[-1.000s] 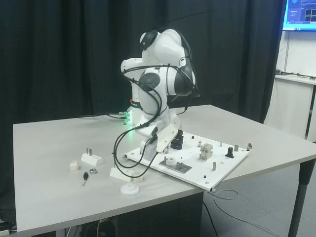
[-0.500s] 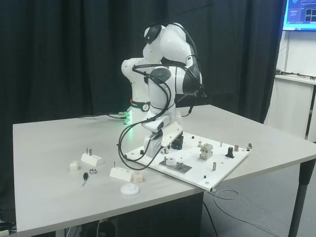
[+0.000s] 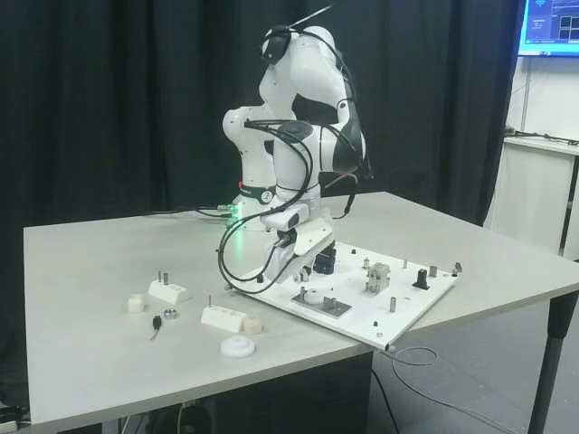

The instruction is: Insert small gear.

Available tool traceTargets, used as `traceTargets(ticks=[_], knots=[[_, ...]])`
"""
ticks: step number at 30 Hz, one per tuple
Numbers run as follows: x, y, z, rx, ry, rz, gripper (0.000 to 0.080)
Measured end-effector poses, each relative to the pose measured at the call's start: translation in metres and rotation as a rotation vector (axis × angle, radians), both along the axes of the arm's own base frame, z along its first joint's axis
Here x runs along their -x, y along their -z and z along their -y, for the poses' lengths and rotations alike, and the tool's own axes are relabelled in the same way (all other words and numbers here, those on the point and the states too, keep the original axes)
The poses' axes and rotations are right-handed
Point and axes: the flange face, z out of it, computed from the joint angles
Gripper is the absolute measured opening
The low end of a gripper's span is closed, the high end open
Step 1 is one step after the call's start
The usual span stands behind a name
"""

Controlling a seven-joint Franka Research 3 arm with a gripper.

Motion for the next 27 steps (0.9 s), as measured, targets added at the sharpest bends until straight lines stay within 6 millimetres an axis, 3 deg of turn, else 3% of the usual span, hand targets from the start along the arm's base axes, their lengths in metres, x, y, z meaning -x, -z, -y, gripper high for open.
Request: traceTargets(ticks=[11, 27], knots=[[0.026, 0.002, -0.011, 0.059, 0.018, 0.102, 0.0197], [0.032, 0.007, -0.020, 0.114, 0.012, 0.167, 0.0197]])
